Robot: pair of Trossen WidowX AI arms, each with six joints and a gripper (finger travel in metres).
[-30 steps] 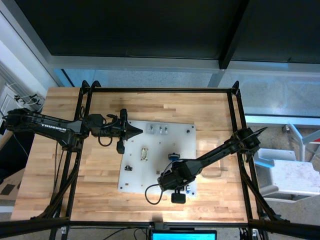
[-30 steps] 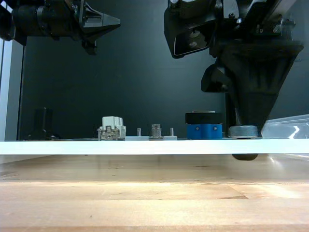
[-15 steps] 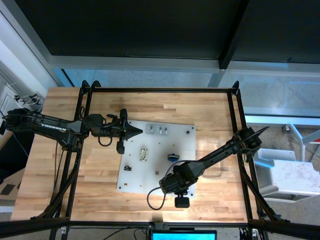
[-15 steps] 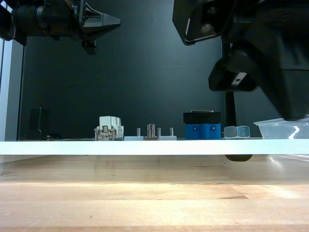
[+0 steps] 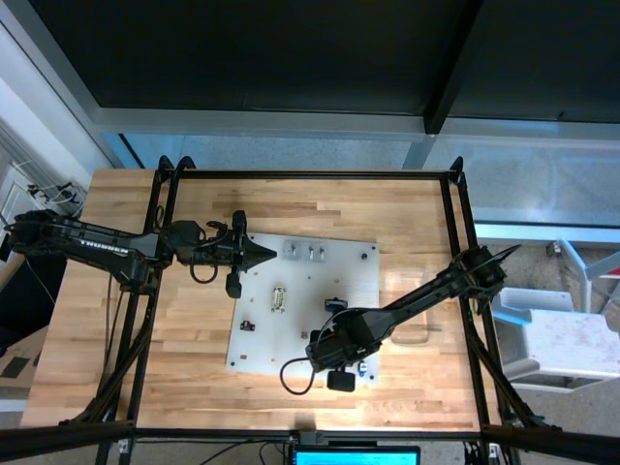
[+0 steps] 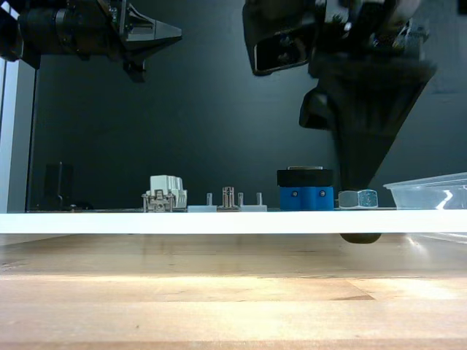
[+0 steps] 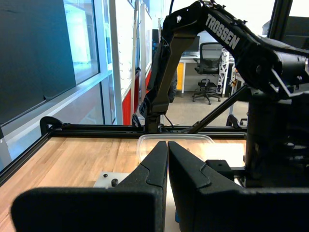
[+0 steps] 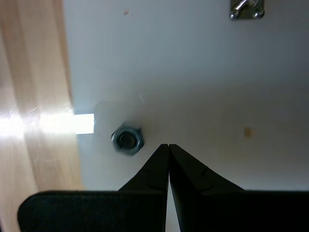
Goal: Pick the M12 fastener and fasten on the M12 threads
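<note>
With the M12 nut apparently sitting on its stud, the right claw is hovering close by it, pressed together and empty, while the left claw, also pressed together, is idling above the white board's far-left corner.

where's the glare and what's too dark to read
Right wrist view: bright glare on the board edge beside the nut, near the shut right gripper. Low view: that gripper hangs over the nut as a black silhouette. Left wrist view: left gripper, shut, over the board's far left edge, is underlit.
</note>
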